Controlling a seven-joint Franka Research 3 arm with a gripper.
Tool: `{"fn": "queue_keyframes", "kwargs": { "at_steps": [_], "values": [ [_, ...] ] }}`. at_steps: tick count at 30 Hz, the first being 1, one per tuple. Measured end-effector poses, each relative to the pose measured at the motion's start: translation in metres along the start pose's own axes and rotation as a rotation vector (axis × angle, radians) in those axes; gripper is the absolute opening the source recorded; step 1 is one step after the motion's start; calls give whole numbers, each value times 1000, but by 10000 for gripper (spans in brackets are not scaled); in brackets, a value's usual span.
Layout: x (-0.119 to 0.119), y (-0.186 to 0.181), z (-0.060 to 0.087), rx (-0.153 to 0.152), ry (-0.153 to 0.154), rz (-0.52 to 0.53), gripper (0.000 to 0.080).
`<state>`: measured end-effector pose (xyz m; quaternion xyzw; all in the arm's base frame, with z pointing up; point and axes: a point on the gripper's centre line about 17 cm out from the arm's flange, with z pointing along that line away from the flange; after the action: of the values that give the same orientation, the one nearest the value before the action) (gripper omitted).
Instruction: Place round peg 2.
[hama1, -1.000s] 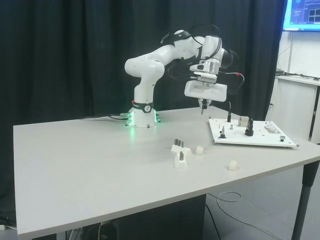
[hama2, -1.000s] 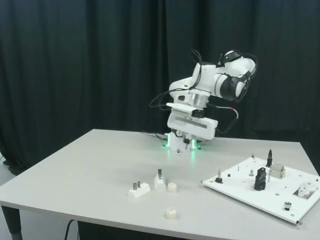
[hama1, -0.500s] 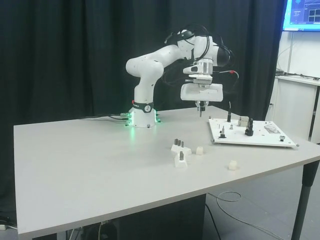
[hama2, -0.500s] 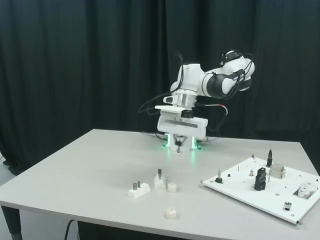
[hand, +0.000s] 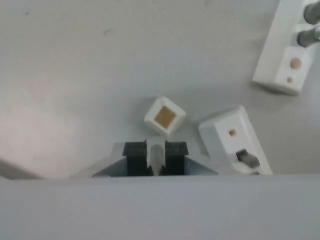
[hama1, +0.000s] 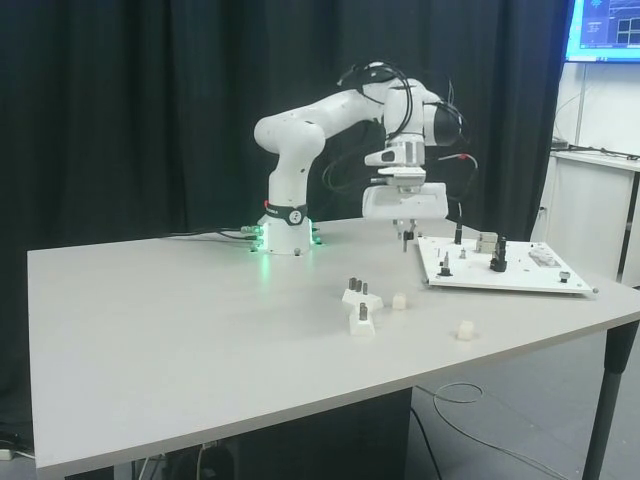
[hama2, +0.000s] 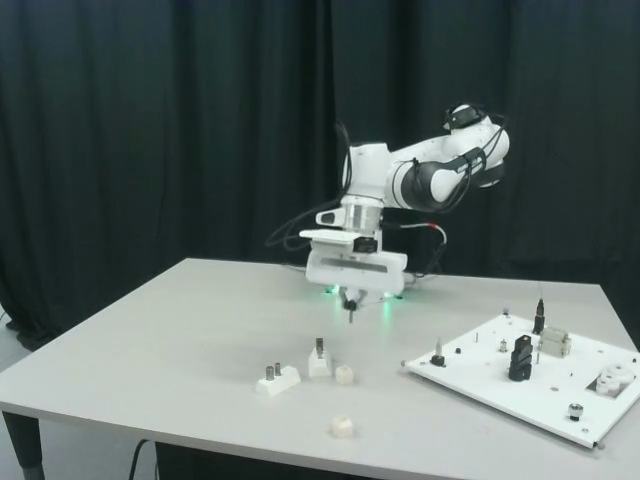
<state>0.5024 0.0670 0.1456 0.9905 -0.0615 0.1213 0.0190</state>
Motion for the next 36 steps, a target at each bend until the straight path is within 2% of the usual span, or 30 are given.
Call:
{"fn": "queue_keyframes", "kwargs": {
  "at_steps": [8,20,28,36],
  "values": [
    [13,-8,22,17,20,-17,72],
    [29,-20,58,0,24,-60,72],
    [36,-26,82,-10,11,-79,72],
    [40,-32,106,3,-19,-105,72]
  ]
}}
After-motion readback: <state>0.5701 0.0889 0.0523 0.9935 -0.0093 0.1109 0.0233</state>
